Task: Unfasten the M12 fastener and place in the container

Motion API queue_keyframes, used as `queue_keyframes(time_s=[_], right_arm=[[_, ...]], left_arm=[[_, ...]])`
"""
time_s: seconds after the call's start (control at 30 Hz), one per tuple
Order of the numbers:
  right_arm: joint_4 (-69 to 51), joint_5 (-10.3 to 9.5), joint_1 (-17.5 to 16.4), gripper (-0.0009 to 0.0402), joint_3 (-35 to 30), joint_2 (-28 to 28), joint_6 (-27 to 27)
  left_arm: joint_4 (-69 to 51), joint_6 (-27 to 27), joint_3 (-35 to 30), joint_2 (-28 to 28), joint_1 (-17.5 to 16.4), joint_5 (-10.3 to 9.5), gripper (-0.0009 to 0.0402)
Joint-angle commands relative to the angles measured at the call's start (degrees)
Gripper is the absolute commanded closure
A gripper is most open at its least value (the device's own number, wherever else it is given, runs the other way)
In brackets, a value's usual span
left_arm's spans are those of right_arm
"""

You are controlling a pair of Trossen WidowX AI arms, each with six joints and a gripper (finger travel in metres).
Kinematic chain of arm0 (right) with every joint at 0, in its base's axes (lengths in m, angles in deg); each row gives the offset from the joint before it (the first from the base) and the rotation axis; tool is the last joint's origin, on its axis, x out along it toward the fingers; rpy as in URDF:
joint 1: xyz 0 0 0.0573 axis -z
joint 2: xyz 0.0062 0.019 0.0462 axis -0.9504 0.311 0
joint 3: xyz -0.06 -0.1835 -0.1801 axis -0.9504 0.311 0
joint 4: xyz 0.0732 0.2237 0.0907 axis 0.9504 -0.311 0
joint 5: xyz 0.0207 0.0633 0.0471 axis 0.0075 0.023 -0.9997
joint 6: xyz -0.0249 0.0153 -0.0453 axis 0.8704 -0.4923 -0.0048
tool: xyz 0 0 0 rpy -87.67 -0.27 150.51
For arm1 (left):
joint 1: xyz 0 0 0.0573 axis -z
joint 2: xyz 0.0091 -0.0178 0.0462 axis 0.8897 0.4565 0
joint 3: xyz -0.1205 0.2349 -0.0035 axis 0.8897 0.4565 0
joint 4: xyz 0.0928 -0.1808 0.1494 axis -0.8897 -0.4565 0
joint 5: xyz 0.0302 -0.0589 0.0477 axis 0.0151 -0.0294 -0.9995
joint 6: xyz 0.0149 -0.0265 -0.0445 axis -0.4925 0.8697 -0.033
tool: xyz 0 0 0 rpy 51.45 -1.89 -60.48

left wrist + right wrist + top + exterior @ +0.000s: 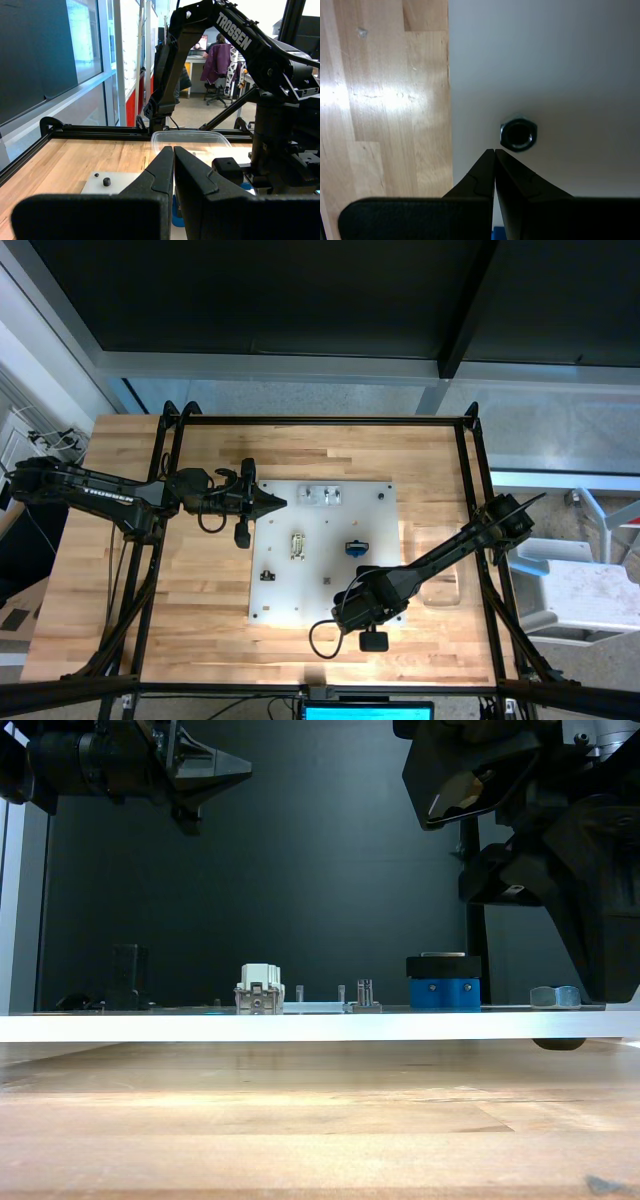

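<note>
Plainly, TROSSEN is printed on right arm (235,32); nut (518,134) is faced bore-up beside right pincer (494,150); left pincer (173,147) is held above board (300,585); both closed, empty.

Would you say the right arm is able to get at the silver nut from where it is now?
Probably yes: the right gripper, shut, hangs above the white board close beside the nut, nothing between them; it must open first. The left gripper, shut, hangs over the board's far left corner.
</note>
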State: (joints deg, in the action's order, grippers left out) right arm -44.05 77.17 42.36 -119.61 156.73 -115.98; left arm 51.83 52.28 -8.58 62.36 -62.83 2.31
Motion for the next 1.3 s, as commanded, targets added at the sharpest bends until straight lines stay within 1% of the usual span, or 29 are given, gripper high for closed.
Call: queue_keyframes(time_s=[0.03, 0.1, 0.13, 0.47, 0.5, 0.57, 0.6, 0.63, 0.67, 0.8, 0.83, 0.87, 0.9, 0.93, 1.0, 1.07, 1.1, 1.13, 1.3], right_arm=[[0.13, 0.7, 0.02, 0.0393, 0.11, -0.02, 0.09], [0.07, 1.92, 0.04, 0.0393, 0.11, -0.04, 0.04], [-0.02, 2.1, 0.04, 0.0394, 0.11, -0.04, 0.04], [-0.37, 2.25, 0.13, 0.0393, 0.13, -0.11, 0.2], [-1.14, 4.17, 0.13, 0.0393, 0.13, -0.22, 0.07], [-3.96, 10.91, 0.13, 0.0393, 0.04, -0.83, -1.68], [-5.33, 13.51, 0.15, 0.0393, 0.04, -1.2, -2.6], [-6.49, 15.1, 0.15, 0.0393, 0.04, -1.68, -3.17], [-7.28, 15.63, 0.2, 0.0393, 0.04, -2.01, -3.21], [-8.7, 15.21, 0.28, 0.0393, 0.07, -2.99, -3.1], [-8.76, 14.71, 0.26, 0.0393, 0.07, -3.1, -3.08], [-8.72, 13.44, 0.28, 0.0393, 0.07, -3.32, -3.08], [-8.59, 11.67, 0.28, 0.0393, 0.07, -3.52, -3.06], [-8.24, 9.07, 0.28, 0.0393, 0.07, -3.76, -3.04], [-7.08, 4.59, 0.28, 0.0393, 0.07, -4.09, -2.95], [-5.25, 1.07, 0.28, 0.0393, 0.07, -4.13, -3.08], [-4.31, 0.0, 0.26, 0.0393, 0.07, -4.22, -3.15], [-3.34, -0.22, 0.24, 0.0393, 0.07, -4.22, -3.34], [-0.42, -0.07, 0.15, 0.0393, 0.09, -3.41, -4.46]], left_arm=[[0.0, 0.0, 0.0, 0.0, -0.02, 0.0, 0.0393], [0.0, 0.0, 0.0, 0.0, 0.0, 0.0, 0.0393], [0.0, 0.0, 0.0, 0.0, -0.02, 0.0, 0.0393], [0.0, 0.0, 0.0, 0.0, -0.02, 0.0, 0.0393], [0.0, 0.0, 0.0, 0.0, 0.0, 0.0, 0.0393], [0.0, 0.0, 0.0, 0.0, 0.0, 0.0, 0.0393], [0.0, 0.0, 0.0, 0.0, -0.02, 0.0, 0.0393], [0.0, 0.0, 0.0, 0.0, 0.0, 0.0, 0.0393], [0.0, 0.0, 0.0, 0.0, 0.0, 0.0, 0.0393], [0.0, 0.0, 0.0, 0.0, -0.02, 0.0, 0.0393], [0.0, 0.0, 0.0, 0.0, 0.0, 0.0, 0.0393], [0.0, 0.0, 0.0, 0.0, 0.0, 0.0, 0.0393], [0.0, 0.0, 0.0, 0.0, 0.0, 0.0, 0.0393], [0.0, 0.0, 0.0, 0.0, -0.02, 0.0, 0.0393], [0.0, 0.0, 0.0, 0.0, 0.0, 0.0, 0.0393], [0.0, 0.0, 0.0, 0.0, 0.0, 0.0, 0.0393], [0.02, 0.0, 0.0, 0.0, 0.0, 0.0, 0.0393], [0.02, 0.0, 0.0, 0.0, -0.02, 0.0, 0.0393], [0.0, 0.0, 0.0, 0.0, 0.0, 0.0, 0.0393]])
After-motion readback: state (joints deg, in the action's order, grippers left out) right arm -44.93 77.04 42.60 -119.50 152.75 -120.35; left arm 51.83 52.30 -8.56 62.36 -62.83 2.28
